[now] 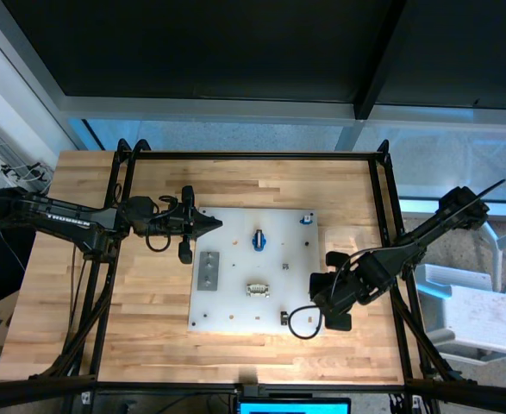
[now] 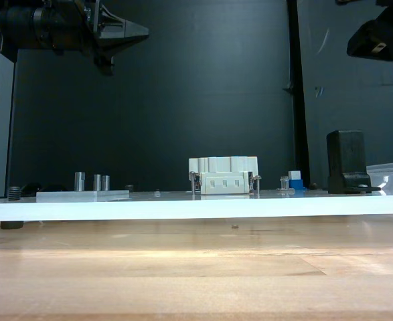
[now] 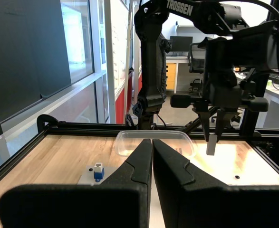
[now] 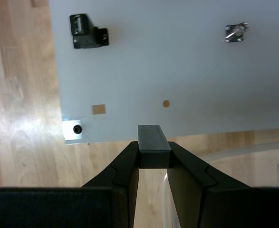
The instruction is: Pick the 16mm bar from the taskboard and place it in the container
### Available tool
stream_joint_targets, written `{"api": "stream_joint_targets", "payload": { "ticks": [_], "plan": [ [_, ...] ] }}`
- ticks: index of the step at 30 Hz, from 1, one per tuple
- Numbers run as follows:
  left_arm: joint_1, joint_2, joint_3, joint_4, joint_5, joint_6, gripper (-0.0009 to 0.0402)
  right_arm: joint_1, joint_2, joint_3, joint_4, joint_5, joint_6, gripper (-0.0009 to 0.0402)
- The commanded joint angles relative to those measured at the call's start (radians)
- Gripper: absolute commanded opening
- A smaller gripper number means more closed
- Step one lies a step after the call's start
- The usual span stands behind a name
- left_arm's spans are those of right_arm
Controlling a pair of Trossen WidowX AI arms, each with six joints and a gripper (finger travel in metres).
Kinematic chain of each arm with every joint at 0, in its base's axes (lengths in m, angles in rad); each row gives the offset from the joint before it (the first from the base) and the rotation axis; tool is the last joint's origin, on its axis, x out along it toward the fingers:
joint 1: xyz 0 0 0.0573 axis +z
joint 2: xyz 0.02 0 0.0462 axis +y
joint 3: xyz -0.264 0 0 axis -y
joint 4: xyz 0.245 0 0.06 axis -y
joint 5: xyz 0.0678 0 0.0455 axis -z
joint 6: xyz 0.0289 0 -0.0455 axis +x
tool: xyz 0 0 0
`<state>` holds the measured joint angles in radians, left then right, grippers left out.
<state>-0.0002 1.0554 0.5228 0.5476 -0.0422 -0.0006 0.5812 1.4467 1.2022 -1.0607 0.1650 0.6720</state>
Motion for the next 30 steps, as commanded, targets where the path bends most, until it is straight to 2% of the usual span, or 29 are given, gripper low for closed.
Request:
{"api": "stream_joint_targets", "payload": {
  "ticks": [1, 18, 24, 30],
  "plan": [
    [0.000, 0.000, 0.000, 0.000, 0.000, 0.000, 0.0000, -0.024, -0.028, -0.024, -0.008, 0.000, 0.000, 0.0007],
    [0.000, 0.000, 0.000, 0.000, 0.000, 0.000, 0.0000, -0.239, -0.272, -0.283, -0.004, -0.011, 0.005, 0.0007],
    [0.000, 0.000, 0.000, 0.000, 0.000, 0.000, 0.0000, -0.298, -0.328, -0.359, -0.004, -0.055, 0.005, 0.0007],
    [0.000, 0.000, 0.000, 0.000, 0.000, 0.000, 0.0000, -0.327, -0.357, -0.403, -0.010, -0.061, 0.005, 0.0007]
  ]
}}
